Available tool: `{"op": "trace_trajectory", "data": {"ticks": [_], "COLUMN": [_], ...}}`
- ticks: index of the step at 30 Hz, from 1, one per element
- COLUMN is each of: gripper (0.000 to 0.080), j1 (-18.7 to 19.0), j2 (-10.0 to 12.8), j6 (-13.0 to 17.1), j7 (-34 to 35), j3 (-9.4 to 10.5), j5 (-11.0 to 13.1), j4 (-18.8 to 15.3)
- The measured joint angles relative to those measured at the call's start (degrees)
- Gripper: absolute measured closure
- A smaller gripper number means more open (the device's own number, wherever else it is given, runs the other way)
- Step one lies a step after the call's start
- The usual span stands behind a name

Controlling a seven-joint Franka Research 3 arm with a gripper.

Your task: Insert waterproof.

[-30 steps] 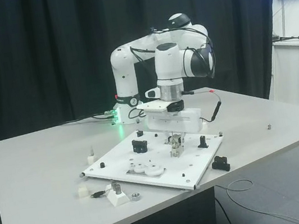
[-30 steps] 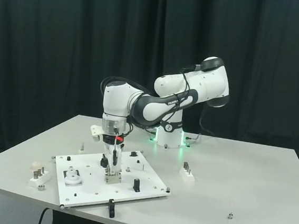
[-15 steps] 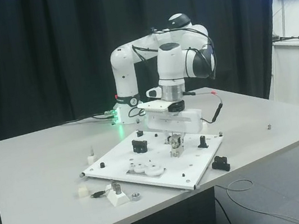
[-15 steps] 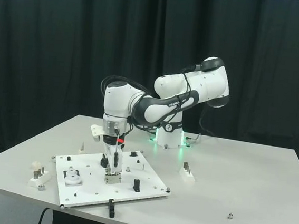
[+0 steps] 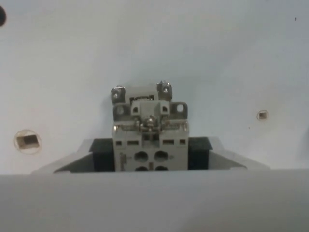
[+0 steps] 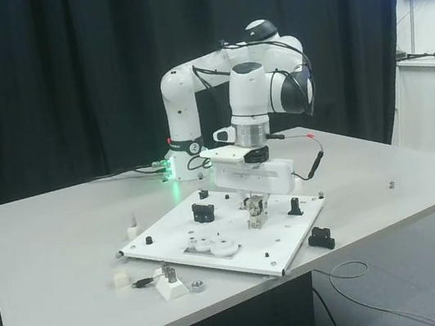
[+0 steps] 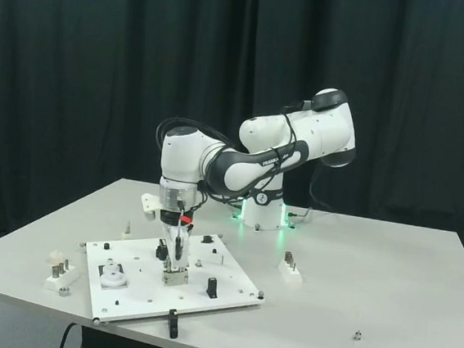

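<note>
The waterproof connector (image 5: 149,140) is a grey-white block with round holes in its face and a metal clamp on top. It stands upright on the white board (image 6: 170,228), near the board's middle (image 7: 174,277). My gripper (image 5: 150,162) points straight down over it, and black pads (image 5: 102,158) press against both of its sides. In the first room view the gripper (image 6: 252,205) sits right on the connector (image 6: 254,217). The lower half of the connector is hidden behind the gripper body in the wrist view.
Black clips (image 6: 203,211) (image 6: 294,206) and white round parts (image 6: 224,249) stand on the board. Another black clip (image 6: 321,237) and small white holders (image 6: 171,286) (image 7: 286,270) lie on the grey table (image 6: 56,238). The board's front corner reaches the table edge.
The arm's wrist and its cable have shifted slightly to the right in the first room view. The gripper has stayed on the connector.
</note>
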Motion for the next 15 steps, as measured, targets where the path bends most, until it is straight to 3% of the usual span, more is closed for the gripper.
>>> {"op": "trace_trajectory", "data": {"ticks": [15], "gripper": [0.0493], "j1": [0.0], "j2": [0.0], "j6": [0.4], "j7": [1.4], "j3": [0.07], "j5": [0.3], "j4": [0.0]}}
